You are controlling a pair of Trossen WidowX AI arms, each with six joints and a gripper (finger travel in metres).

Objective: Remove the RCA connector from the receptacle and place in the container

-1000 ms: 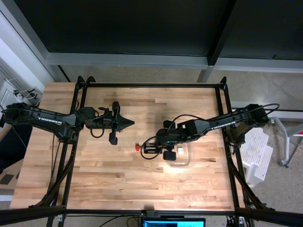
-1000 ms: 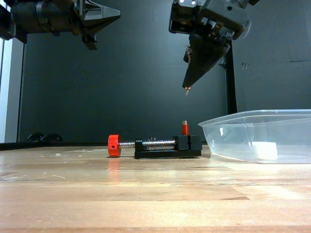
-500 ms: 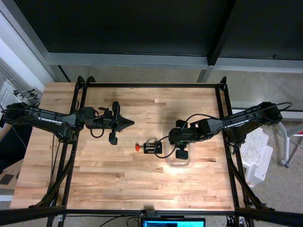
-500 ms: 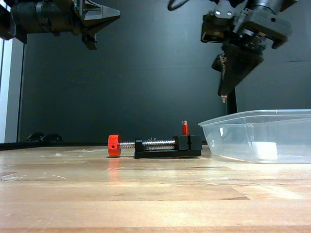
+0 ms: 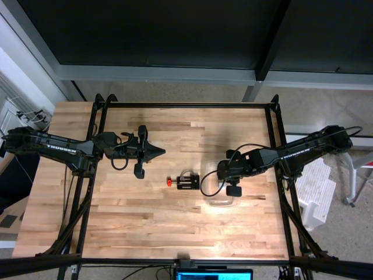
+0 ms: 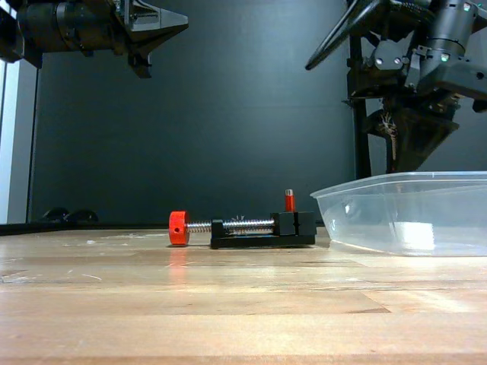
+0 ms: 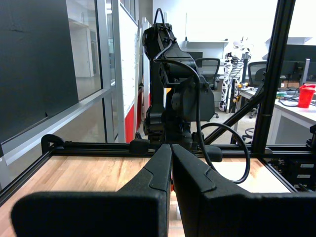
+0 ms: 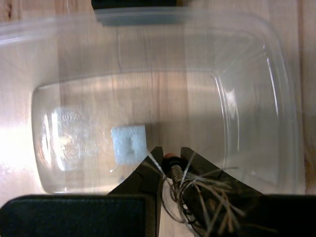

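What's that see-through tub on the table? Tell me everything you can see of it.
The container is a clear, shallow plastic tub, rectangular with rounded corners and a flared rim. It sits open and flat on the wooden table, beside the black receptacle. A small white-grey cube lies on its floor. The right gripper hangs above it, shut on the RCA connector. The left gripper, shut, is far off to the left.
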